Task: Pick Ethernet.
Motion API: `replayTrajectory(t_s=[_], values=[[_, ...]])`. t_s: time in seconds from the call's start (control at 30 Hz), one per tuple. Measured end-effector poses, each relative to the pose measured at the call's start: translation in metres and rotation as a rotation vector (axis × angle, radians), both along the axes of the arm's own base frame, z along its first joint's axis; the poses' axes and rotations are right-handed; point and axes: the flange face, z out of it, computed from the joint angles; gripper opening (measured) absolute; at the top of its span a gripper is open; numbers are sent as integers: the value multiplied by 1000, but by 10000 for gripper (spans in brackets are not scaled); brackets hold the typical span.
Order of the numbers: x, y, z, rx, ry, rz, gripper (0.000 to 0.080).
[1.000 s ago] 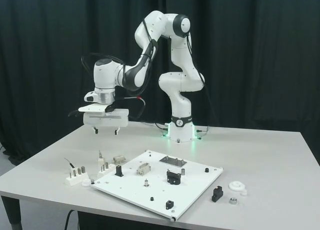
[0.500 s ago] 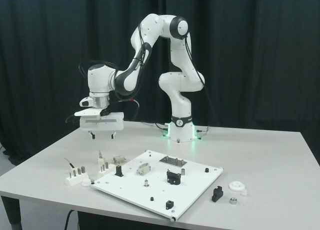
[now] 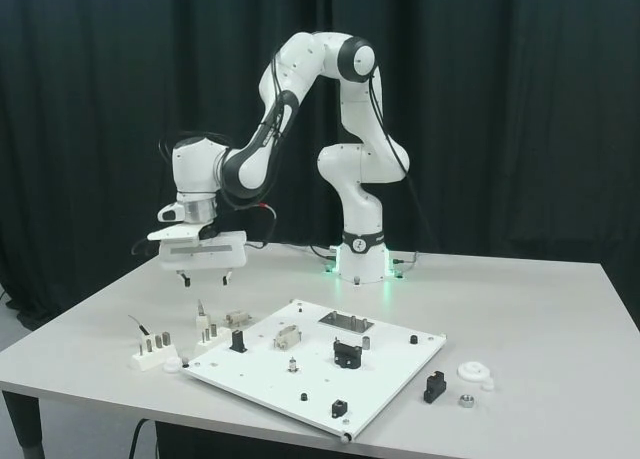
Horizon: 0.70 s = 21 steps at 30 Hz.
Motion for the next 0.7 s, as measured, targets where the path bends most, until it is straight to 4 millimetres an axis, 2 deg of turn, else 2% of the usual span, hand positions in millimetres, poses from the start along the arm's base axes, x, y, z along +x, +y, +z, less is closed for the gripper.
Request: replayTrajectory(t_s=[0.7], values=[[7, -6, -25, 9, 2, 5, 800]])
